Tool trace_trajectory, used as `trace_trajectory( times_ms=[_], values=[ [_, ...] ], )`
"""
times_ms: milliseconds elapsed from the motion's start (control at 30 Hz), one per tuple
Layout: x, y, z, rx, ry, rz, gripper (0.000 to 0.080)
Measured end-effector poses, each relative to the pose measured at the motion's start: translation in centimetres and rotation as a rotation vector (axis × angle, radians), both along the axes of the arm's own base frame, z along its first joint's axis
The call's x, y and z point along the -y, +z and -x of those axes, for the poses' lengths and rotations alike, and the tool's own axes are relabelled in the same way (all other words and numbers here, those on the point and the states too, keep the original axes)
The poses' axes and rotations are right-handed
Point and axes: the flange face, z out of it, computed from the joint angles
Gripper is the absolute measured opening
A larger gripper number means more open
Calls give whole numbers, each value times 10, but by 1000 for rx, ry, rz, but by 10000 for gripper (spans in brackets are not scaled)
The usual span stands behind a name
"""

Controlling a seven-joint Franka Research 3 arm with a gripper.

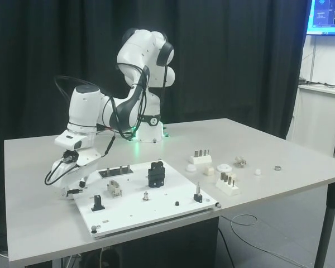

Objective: Pick USB.

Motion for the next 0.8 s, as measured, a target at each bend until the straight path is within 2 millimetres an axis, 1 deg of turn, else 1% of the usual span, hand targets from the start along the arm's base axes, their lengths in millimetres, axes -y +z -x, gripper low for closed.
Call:
trace_trajectory(
  times_ms=[500,533,700,733,800],
  values=[
    [0,0,-1,20,-35,-10,800],
    [0,0,-1,20,-34,-9,689],
    [0,0,0,17,-30,-8,689],
    [0,0,0,16,-29,-7,504],
    [0,0,0,14,-26,-7,504]
  ],
)
